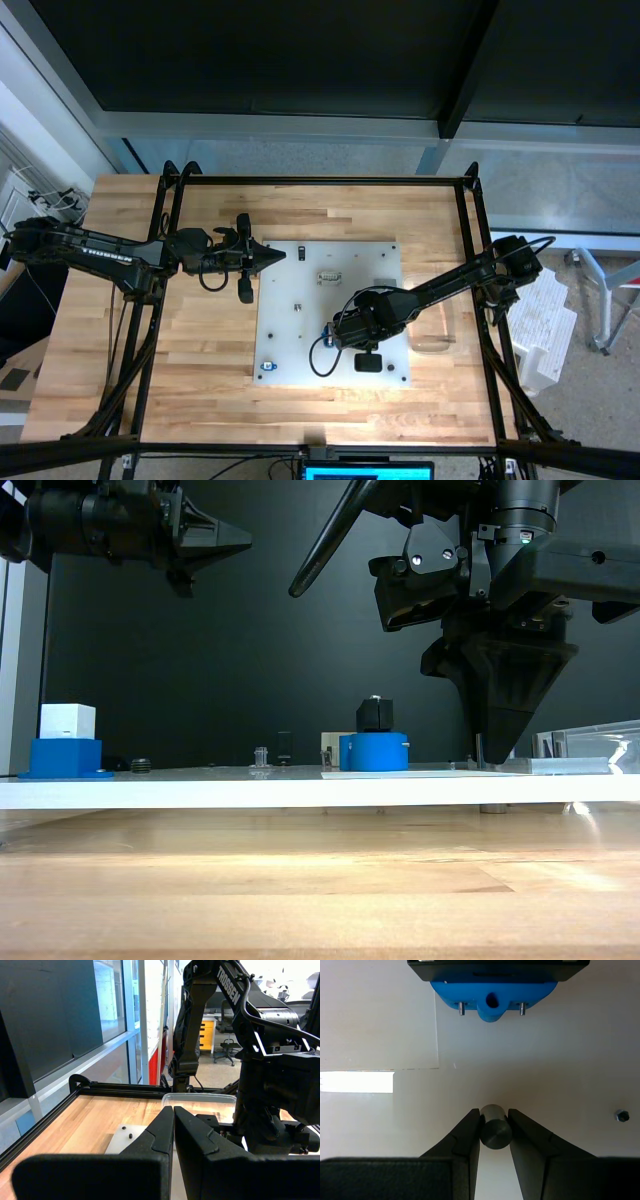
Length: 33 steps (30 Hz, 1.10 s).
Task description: Remove the 16mm cylinder and place in the container
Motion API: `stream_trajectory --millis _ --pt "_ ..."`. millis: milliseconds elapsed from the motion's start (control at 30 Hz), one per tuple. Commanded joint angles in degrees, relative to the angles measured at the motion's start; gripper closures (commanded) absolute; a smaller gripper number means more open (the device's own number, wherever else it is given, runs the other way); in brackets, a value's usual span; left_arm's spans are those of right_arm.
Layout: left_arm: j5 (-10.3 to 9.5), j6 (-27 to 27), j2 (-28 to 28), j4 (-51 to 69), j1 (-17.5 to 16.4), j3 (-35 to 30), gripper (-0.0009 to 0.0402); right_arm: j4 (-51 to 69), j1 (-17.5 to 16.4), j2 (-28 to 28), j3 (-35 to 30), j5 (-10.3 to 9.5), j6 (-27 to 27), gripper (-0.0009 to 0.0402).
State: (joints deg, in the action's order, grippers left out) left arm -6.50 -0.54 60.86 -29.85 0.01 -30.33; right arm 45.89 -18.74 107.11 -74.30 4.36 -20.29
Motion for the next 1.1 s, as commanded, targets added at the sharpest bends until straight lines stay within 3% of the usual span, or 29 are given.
stream_trajectory --millis 33,400,867,1100 --pt "0.02 0.0 0.0 0.0 0.0 0.0 0.0393 0.1 0.0 -0.4 -0.1 0.11 0.0 0.0379" --pt "0.02 0.0 0.0 0.0 0.0 0.0 0.0393 1.2 0.1 -3.8 -0.1 0.13 0.0 0.0393" --pt "0.00 0.0 0.0 0.0 0.0 0.0 0.0393 7.3 0.5 -13.0 -0.1 0.15 -0.3 0.0393" --pt "0.00 0.0 0.0 0.0 0.0 0.0 0.0393 8.3 0.5 -14.1 -0.1 0.13 -0.3 0.0393"
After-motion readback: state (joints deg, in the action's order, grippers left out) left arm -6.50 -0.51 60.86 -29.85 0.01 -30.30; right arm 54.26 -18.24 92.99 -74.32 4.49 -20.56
